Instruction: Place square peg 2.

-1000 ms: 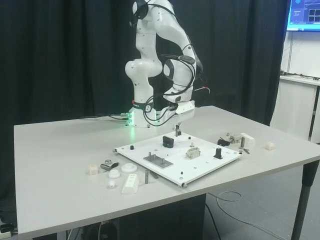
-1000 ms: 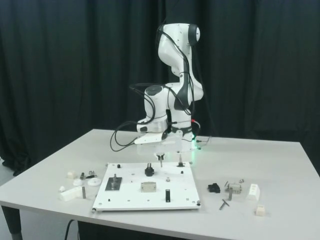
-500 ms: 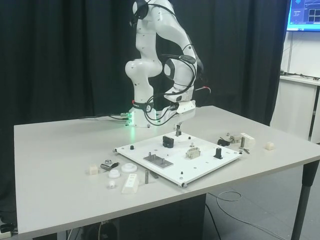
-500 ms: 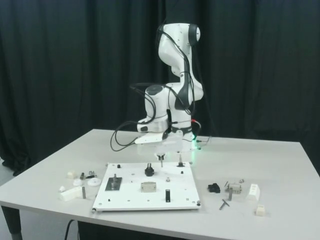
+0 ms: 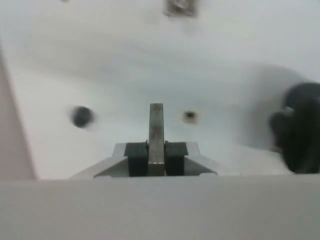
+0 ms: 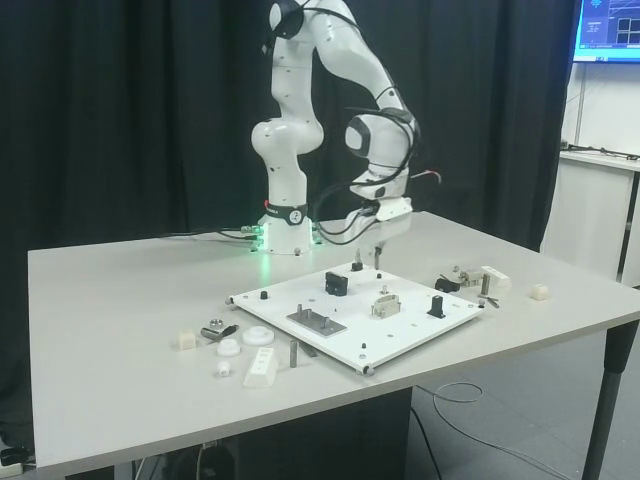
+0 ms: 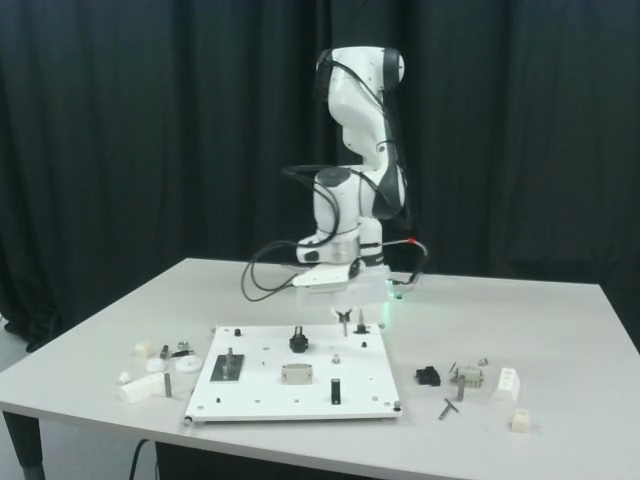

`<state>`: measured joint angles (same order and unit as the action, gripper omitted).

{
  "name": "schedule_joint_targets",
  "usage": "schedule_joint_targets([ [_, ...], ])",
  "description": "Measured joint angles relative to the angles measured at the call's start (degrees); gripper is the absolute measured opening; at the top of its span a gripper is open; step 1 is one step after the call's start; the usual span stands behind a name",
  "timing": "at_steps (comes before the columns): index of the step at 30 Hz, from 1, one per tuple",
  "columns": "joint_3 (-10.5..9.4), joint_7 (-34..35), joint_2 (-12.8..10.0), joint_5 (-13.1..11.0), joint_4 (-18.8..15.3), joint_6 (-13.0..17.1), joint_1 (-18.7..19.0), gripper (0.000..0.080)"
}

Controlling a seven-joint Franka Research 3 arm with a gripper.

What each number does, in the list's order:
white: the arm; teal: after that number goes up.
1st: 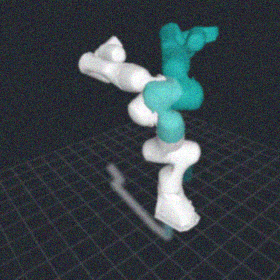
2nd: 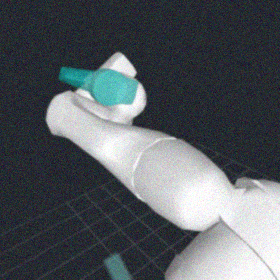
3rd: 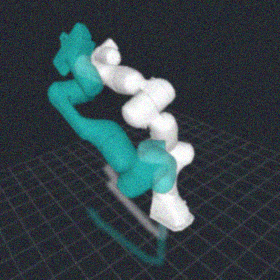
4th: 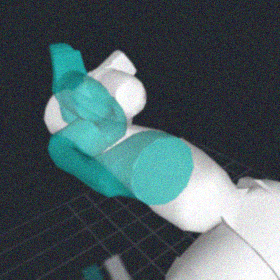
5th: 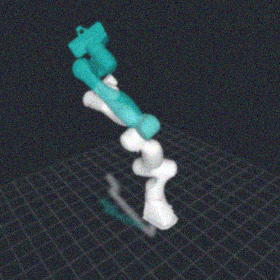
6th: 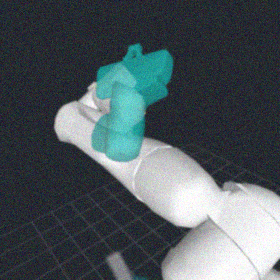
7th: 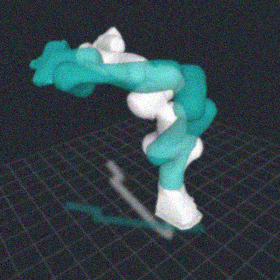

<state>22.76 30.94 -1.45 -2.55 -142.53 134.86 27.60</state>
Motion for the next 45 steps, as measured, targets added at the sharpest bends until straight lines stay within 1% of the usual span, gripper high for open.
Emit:
schedule_joint_targets([
  [5, -2.10, 4.7, 0.0, -1.0, 0.5, 1.5, 2.3, 0.0065],
  [10, -4.26, 9.4, -0.2, -1.2, 1.1, 3.8, 4.5, 0.0065],
  [14, -5.82, 12.5, -0.9, -1.2, 2.1, 5.5, 6.1, 0.0065],
  [18, -6.99, 13.8, -2.2, -1.1, 3.6, 6.9, 7.2, 0.0065],
  [21, -7.59, 14.3, -3.6, -1.1, 5.0, 7.8, 7.9, 0.0065],
  [27, -8.50, 14.5, -7.1, -1.1, 8.9, 8.3, 8.4, 0.0065],
  [31, -8.73, 14.5, -9.5, -1.1, 11.8, 7.9, 8.5, 0.0065],
  [34, -8.73, 14.8, -11.2, -1.2, 14.1, 6.7, 8.4, 0.0065],
  [45, -8.73, 14.9, -16.6, -1.2, 21.4, 0.0, 8.4, 0.0065],
])
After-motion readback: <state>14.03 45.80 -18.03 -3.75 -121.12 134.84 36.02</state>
